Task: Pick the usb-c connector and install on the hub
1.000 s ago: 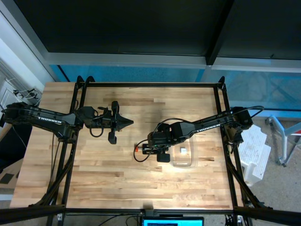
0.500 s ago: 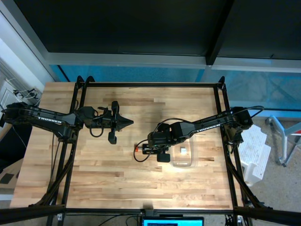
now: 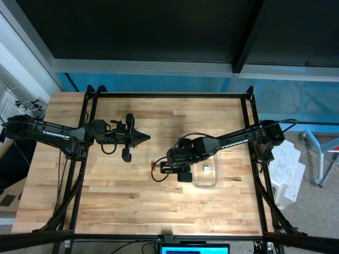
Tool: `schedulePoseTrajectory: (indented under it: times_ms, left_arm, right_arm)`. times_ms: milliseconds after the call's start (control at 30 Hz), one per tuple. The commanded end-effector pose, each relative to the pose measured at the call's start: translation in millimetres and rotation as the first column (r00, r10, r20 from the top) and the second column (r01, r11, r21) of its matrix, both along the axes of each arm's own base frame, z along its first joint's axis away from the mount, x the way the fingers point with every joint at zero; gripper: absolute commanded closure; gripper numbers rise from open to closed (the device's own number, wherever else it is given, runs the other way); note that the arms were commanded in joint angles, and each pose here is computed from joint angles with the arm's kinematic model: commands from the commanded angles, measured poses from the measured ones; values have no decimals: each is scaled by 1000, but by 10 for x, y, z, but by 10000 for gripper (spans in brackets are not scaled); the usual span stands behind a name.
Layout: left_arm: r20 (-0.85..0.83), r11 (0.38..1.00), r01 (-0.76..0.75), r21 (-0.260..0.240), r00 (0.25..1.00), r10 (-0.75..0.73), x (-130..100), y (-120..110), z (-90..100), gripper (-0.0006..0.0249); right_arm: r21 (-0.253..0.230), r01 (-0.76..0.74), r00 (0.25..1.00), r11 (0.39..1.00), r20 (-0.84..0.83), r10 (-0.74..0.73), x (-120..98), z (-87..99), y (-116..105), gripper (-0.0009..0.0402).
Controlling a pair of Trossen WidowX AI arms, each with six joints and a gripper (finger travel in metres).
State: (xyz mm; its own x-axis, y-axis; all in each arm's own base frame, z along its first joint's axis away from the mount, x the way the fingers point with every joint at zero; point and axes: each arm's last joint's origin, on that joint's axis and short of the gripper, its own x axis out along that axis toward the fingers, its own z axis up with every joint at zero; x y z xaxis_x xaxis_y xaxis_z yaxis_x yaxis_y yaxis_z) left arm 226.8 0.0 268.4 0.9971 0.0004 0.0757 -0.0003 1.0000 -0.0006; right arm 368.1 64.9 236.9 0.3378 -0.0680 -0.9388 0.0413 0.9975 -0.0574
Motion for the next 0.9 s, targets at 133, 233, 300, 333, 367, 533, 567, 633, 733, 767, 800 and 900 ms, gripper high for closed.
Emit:
schedulePoseTrajectory:
  times_ms: [133,233,300,333,367,533,567,633,733,767,800,900]
  left_arm:
    - [0,1000,0,0,1000,0,0,1,1,243]
    - [0,1000,0,0,1000,0,0,0,1,243]
    - [1,1000,0,0,1000,0,0,1,2,243]
    - [1,1000,0,0,1000,0,0,0,2,243]
    - [1,1000,0,0,1000,0,0,0,2,243]
    - [1,1000,0,0,1000,0,0,1,2,243]
    - [1,1000,0,0,1000,0,0,1,2,243]
    - [0,1000,0,0,1000,0,0,1,1,243]
    - [0,1000,0,0,1000,0,0,0,1,243]
    - [1,1000,0,0,1000,0,0,1,2,243]
    - [1,1000,0,0,1000,0,0,1,2,243]
    - [0,1000,0,0,1000,0,0,1,1,243]
  right_arm:
    - [7,3,999,1000,35,-3,-92,188,-12,203]
    - [13,3,998,1000,61,-3,-138,284,-15,193]
    - [16,2,997,1000,78,-3,-169,347,-19,191]
    - [17,2,997,1000,83,-3,-187,374,-23,191]
    - [18,1,996,1000,88,-3,-207,399,-27,191]
    - [22,3,995,1000,99,-6,-361,427,-47,194]
    - [24,5,994,1000,105,-8,-396,430,-52,194]
    - [32,14,993,999,119,-18,-446,428,-57,193]
    - [40,20,990,999,138,-25,-504,421,-67,192]
    - [40,20,990,999,138,-25,-519,419,-67,193]
    - [39,20,990,999,137,-25,-527,413,-69,193]
    - [39,19,990,999,136,-24,-543,404,-70,195]
